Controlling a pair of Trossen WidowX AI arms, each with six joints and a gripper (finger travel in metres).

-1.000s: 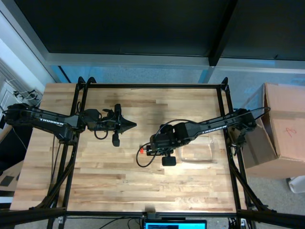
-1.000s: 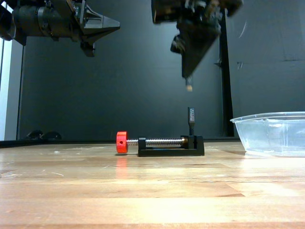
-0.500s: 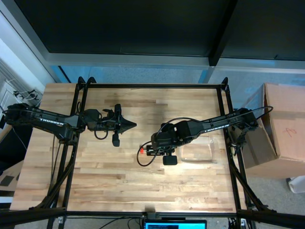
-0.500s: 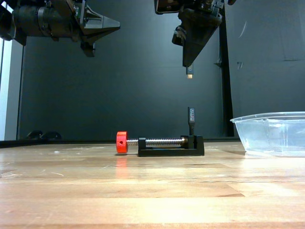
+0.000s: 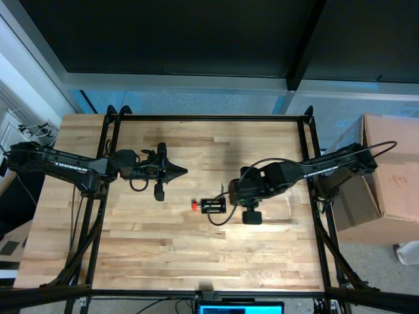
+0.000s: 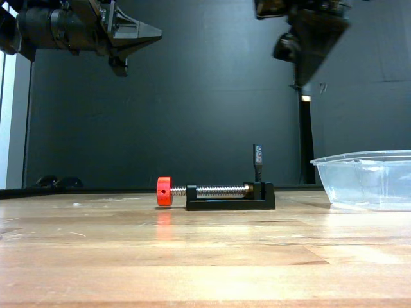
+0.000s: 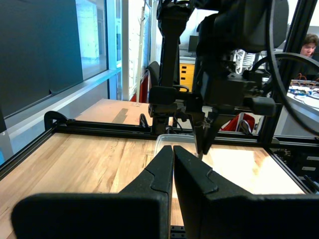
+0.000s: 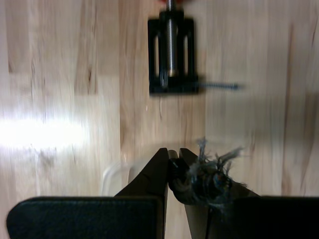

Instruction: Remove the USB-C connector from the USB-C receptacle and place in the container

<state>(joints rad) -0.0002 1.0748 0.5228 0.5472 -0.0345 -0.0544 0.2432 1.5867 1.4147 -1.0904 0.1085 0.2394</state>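
While right end effector (image 6: 306, 91) clenches USB-C connector (image 6: 307, 97), clear of USB-C receptacle (image 6: 257, 156) below, we should traverse until container (image 6: 359, 168) sits directly beneath, then release. Left end effector (image 6: 154, 30) closed, empty, raised well apart.

Fingers (image 8: 154, 175) of the right gripper (image 8: 172, 151) pinch the connector (image 8: 173, 156) above the table (image 8: 60, 74); the vise (image 8: 172, 56) lies ahead, a container (image 8: 110, 172) rim just beneath.

Left arm (image 5: 65, 167) extends inward; the left gripper (image 5: 184, 171) is held high and level, pointing toward the right arm, fingers pressed together tip to tip. Right arm (image 5: 327, 163) reaches inward, wrist bent; the right gripper (image 6: 307, 88) hangs high, pointing straight down, fingers clamped on the USB-C connector (image 6: 307, 97).
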